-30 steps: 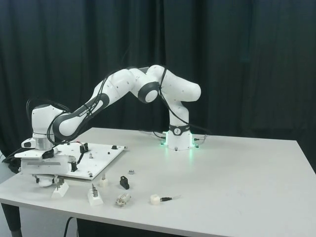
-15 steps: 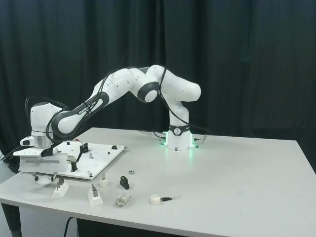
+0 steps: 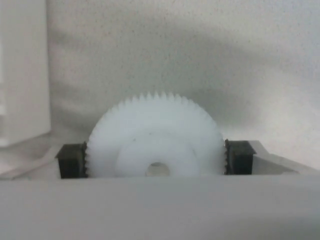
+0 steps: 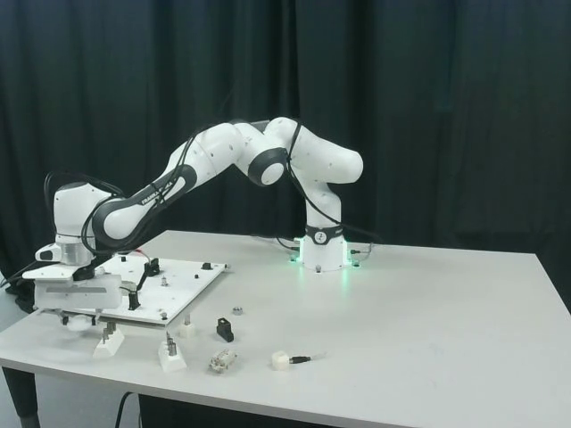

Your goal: Insert large gear.

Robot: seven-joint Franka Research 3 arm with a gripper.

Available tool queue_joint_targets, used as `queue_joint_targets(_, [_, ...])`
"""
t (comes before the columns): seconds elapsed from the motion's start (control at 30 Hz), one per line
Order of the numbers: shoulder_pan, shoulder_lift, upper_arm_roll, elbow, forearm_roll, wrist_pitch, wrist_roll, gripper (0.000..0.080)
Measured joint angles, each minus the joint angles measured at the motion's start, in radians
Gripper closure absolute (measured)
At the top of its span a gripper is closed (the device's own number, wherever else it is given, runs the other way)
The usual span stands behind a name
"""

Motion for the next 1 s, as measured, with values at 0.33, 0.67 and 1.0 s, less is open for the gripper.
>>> queue_joint_targets(0.33, [0.0,-0.003,-0.011,0.006,0.0,-0.013,0.003,0.0209])
queue_joint_targets(0.67, [0.0,-0.014,-0.055,0.006,-0.003,-0.055,0.002,0.0209])
queue_joint_targets(1.0, [-0.008,-0.027,-0.127,0.006,-0.013,-0.127,-0.022,0.0209])
